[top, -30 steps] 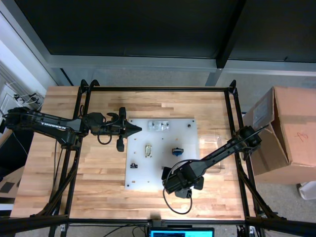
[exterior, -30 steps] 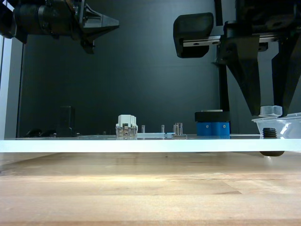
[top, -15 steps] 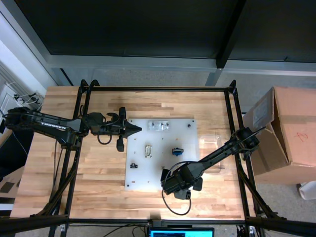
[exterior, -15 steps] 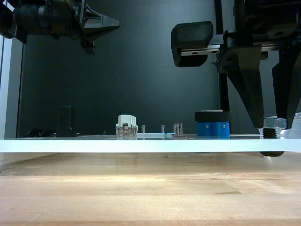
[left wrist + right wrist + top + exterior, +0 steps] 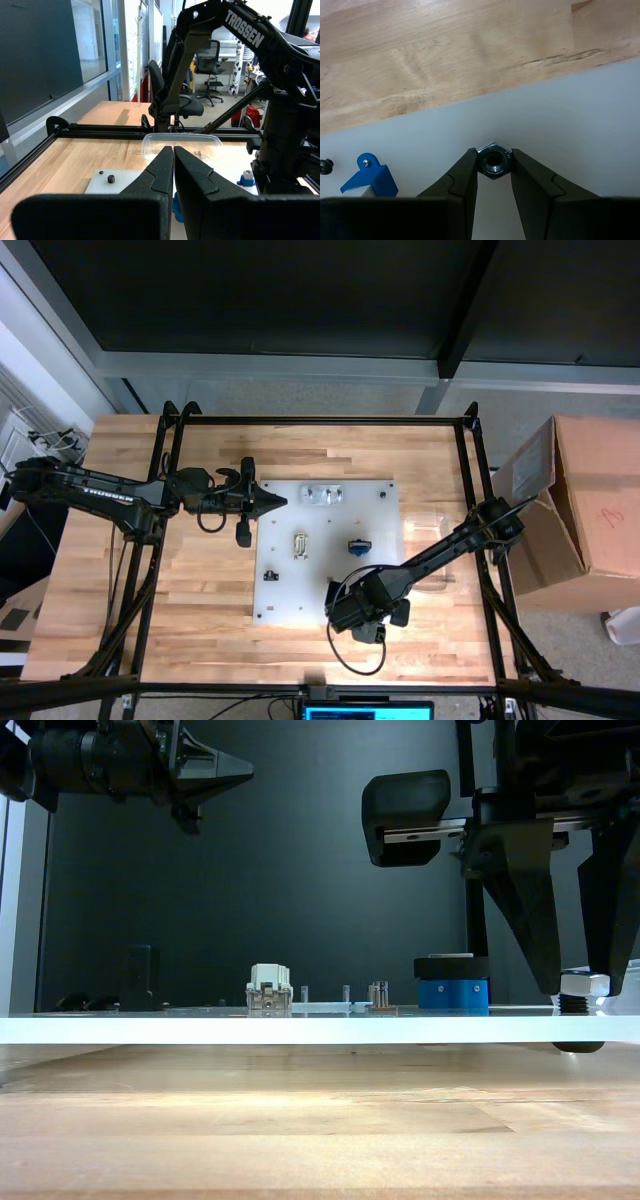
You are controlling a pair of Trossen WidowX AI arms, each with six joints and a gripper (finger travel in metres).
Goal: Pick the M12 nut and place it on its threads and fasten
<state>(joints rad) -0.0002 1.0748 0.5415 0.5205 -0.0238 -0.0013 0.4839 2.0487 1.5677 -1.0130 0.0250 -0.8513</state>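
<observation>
The small silver nut (image 5: 583, 985) sits on top of the black ribbed stud (image 5: 573, 1005) at the white board's (image 5: 320, 540) near right edge, with a few ribs showing under it. My right gripper (image 5: 580, 988) points straight down over it and is shut on the nut. The right wrist view shows the nut (image 5: 494, 160) pinched between the two fingertips of the right gripper (image 5: 494, 163), its bore facing the camera and the stud hidden below. My left gripper (image 5: 278, 502) hovers high over the board's far left edge, shut on nothing, and shows its closed tips in the left wrist view (image 5: 173, 150).
A clear tray (image 5: 430, 530) lies right of the board; I cannot tell what it holds. A blue part (image 5: 359, 547), a white connector (image 5: 300, 545) and small posts stand on the board. A cardboard box (image 5: 575, 510) sits beyond the right frame rail.
The right gripper has come down with the nut, from a gap above the bare stud onto the stud's top. The left arm has not moved.
</observation>
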